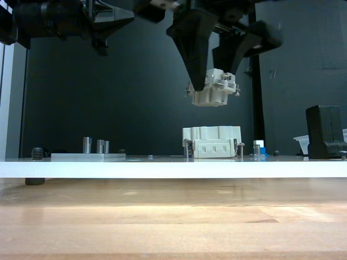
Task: Pick the HAN10E connector and install in the HAN10E hub
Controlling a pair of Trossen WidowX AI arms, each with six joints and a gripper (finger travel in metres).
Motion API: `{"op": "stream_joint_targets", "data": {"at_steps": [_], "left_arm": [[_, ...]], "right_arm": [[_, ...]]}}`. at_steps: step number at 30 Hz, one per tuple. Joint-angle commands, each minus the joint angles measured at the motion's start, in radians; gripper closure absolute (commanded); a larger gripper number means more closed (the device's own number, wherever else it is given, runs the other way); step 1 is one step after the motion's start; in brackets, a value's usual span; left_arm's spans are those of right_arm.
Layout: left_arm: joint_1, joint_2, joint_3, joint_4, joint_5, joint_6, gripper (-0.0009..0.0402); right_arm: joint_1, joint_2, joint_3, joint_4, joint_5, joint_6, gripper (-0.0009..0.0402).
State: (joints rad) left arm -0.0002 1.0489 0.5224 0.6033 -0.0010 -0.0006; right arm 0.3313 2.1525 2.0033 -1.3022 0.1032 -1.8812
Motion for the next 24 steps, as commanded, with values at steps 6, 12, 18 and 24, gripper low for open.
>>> {"op": "stream_joint_targets", "data": {"at_steps": [6,12,18,24], "left_arm": [[0.000,0.000,0.000,0.000,0.000,0.000,0.0393],[0.000,0.000,0.000,0.000,0.000,0.000,0.0393],[0.000,0.000,0.000,0.000,0.000,0.000,0.0393],[0.000,0.000,0.000,0.000,0.000,0.000,0.0393]], "right_arm": [[0.000,0.000,-0.020,-0.001,0.000,-0.503,0.0359],[0.000,0.000,-0.039,0.001,0.000,-0.821,0.0359],[-0.002,0.000,-0.039,0.005,0.000,-0.929,0.0359],[-0.002,0.000,-0.039,0.006,0.000,-0.929,0.0359]]}}
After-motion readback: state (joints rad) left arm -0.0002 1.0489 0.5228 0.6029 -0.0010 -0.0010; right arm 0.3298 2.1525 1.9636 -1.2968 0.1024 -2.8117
